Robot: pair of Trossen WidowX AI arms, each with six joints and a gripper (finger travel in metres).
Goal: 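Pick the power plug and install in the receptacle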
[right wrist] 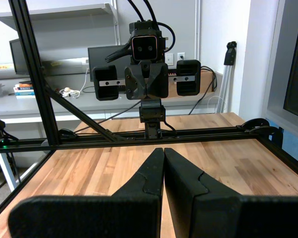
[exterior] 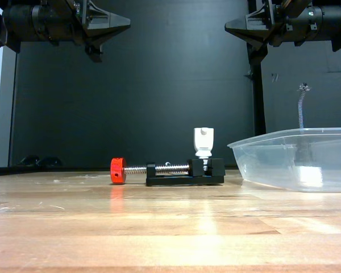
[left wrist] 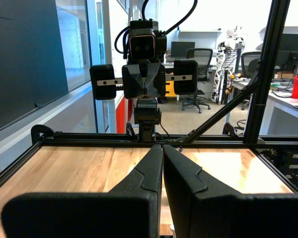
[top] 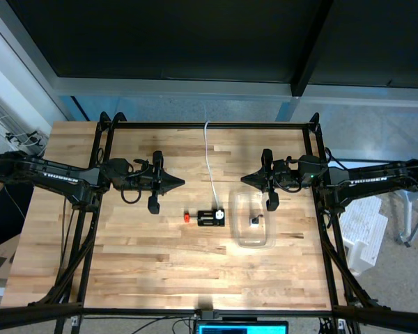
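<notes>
1. The worktop (top: 125,243) is light wood butcher block with a black frame (top: 209,125) along its far edge and down both sides. A dark panel (top: 167,35) stands behind it, with grey floor (top: 376,132) beyond the right side. A laptop screen (top: 240,327) peeks over the near edge.
2. The left gripper (top: 181,183) hangs high over the left-centre of the worktop. Its fingers are closed together, tip pointing right, and it carries nothing. The left wrist view confirms this: the fingers (left wrist: 144,173) meet with only a hairline between them.
3. The right gripper (top: 244,179) mirrors it from the right, tip pointing left, fingers pressed together and empty. The right wrist view shows the same.
4. The two tips face each other across a gap. In the low view both sit well above everything on the worktop.
5. The receptacle (exterior: 203,142) stands upright, clamped in a small black vise (exterior: 184,173) near the worktop's centre. The red knob (exterior: 118,170) points left. A white cable (top: 210,160) runs from it to the far edge.
6. The power plug (top: 253,223) lies inside the clear tray (top: 239,223), just right of the vise and not touching it. It sits near the right gripper's side, below and nearer the camera than that tip.
7. For open room, there is bare wood over the whole left half and along the near edge. The tray takes up the right-centre. The frame rails bound the sides.
</notes>
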